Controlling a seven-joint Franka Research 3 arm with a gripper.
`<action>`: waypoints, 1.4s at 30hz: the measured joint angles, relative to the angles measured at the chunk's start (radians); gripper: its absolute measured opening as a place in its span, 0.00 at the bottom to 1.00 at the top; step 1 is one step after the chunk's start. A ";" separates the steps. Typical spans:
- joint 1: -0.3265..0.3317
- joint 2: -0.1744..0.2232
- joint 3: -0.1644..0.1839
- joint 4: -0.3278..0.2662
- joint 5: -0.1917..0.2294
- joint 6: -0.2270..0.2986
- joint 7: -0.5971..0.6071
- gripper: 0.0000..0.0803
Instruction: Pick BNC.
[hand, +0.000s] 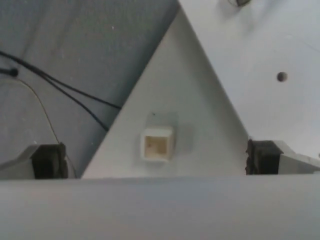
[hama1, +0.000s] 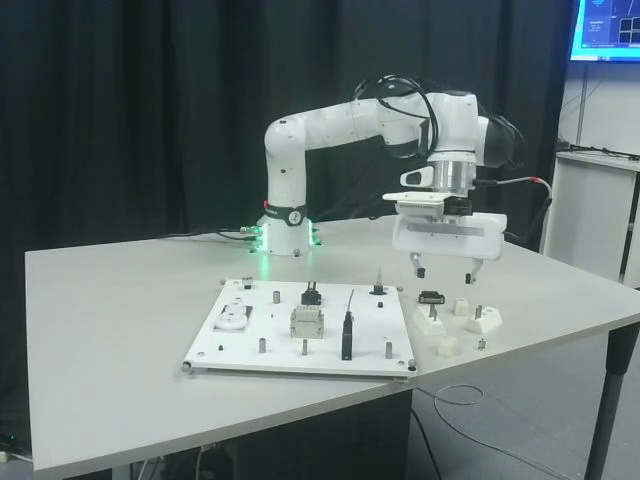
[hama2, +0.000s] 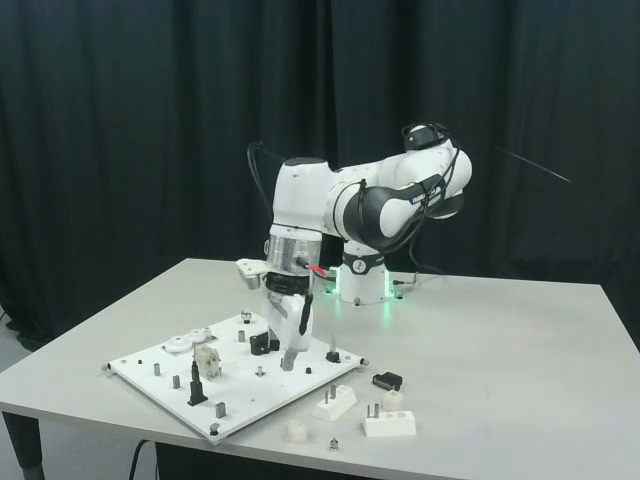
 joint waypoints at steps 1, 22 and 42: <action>-0.001 0.000 0.004 0.002 0.000 0.009 0.010 1.00; -0.069 0.000 0.131 0.132 -0.027 0.089 0.219 1.00; -0.129 0.001 0.229 0.249 -0.092 0.027 0.441 1.00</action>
